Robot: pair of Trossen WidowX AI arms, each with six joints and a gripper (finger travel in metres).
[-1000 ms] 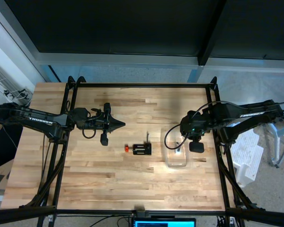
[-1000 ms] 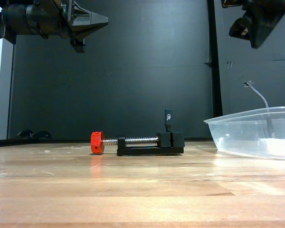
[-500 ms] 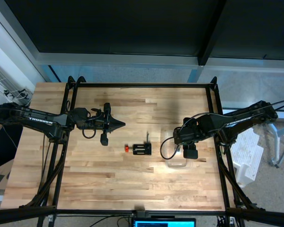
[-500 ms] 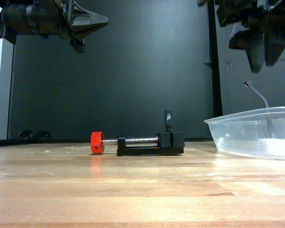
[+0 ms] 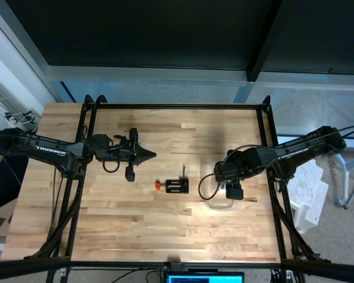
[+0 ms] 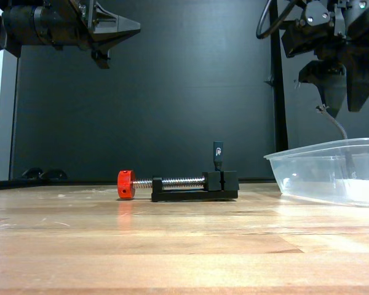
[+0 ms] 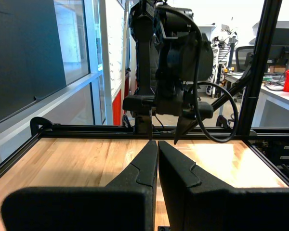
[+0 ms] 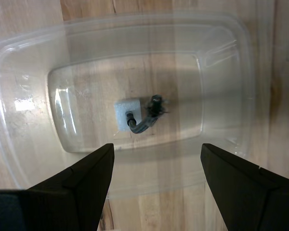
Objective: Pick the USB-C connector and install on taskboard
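The taskboard (image 5: 176, 186) is a small black block with an orange-red knob (image 6: 126, 184) and a dark upright stalk (image 6: 217, 154), lying mid-table. The USB-C connector (image 8: 141, 117) is a short dark cable stuck in a white block, lying inside the clear tray (image 8: 224, 72); its cable end rises above the tray rim (image 6: 334, 123). My right gripper (image 8: 156, 147) points straight down over the tray, open, above the connector and not touching it (image 6: 344, 101). My left gripper (image 5: 150, 155) hovers high at the left, shut and holding nothing (image 7: 157, 144).
The clear tray (image 5: 219, 200) stands right of the taskboard, a short gap between them. A black frame rail (image 5: 177, 107) runs around the wooden table. The right arm (image 7: 168, 72) faces the left wrist camera across the table.
The right arm has swung left and come down over the tray, its gripper now pointing straight down at the connector. The left arm has not moved.
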